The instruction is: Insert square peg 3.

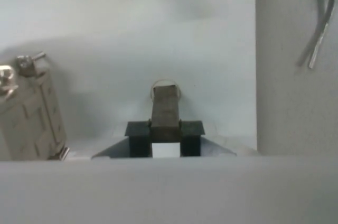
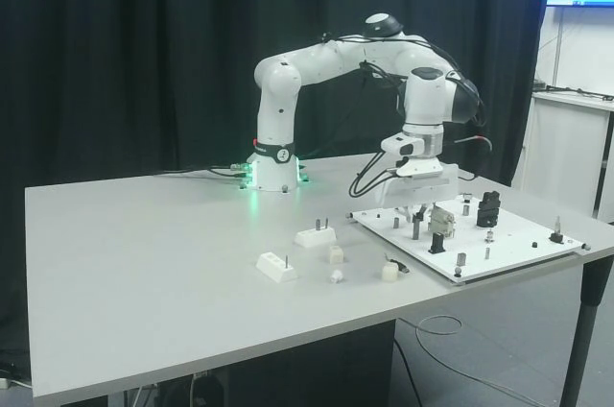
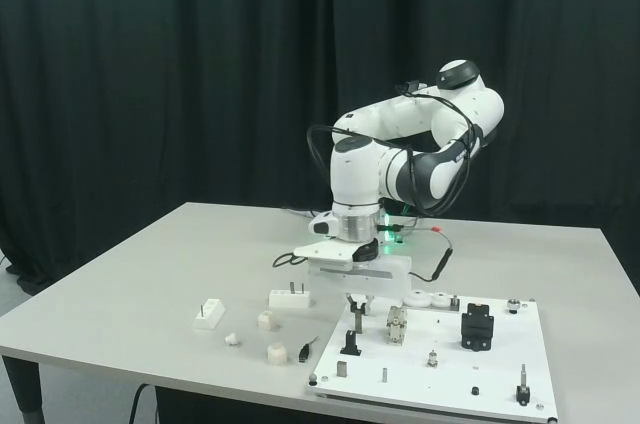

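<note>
Nearest in the wrist view, the claw (image 1: 165,147) is clenched on the square peg (image 1: 165,110), its 2 black fingertips (image 1: 138,138) pinching the peg's upper end while the lower end points down at the white board (image 1: 158,39). A small ring shows on the board right at the peg's tip, probably the rim of its hole, though whether the tip has entered it cannot be told.

In the first room view the peg (image 2: 415,226) hangs upright under the claw (image 2: 415,216), over the edge of the board (image 2: 518,234) closest to the arm. At 3 o'clock from it there stands a metal latch block (image 2: 442,224), close by but apart. Further along the board, at about 2 o'clock, sits a black block (image 2: 488,208).

The peg looks like a short, rigid metal bar: light, stiff, smooth on its flat faces and so liable to slip or twist if held loosely. The grip on 2 opposite flat faces near the top seems the right hold, leaving the lower length free to go in. A square section will likely need its corners lined up with the hole before pressing.

Beyond, on the bench (image 2: 144,253), 2 white holders (image 2: 277,266) with pins lie at 9 o'clock from the board.
</note>
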You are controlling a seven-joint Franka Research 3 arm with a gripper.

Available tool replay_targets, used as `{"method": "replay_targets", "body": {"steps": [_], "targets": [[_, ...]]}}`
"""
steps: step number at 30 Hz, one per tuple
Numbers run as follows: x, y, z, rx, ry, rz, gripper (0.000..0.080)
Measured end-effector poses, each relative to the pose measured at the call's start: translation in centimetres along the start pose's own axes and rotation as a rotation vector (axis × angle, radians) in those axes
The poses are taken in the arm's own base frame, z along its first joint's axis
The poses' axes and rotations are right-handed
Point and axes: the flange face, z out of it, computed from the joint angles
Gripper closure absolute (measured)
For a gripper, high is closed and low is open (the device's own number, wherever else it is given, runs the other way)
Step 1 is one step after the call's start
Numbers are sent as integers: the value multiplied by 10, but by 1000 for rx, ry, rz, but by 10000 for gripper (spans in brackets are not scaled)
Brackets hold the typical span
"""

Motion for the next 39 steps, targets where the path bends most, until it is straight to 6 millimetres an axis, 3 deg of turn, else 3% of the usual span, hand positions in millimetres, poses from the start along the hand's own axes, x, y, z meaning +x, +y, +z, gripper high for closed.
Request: {"method": "replay_targets", "body": {"steps": [13, 39], "targets": [[0, 0, 3, -2, 4, -86, 694], [0, -1, 4, -1, 6, -69, 694]]}}
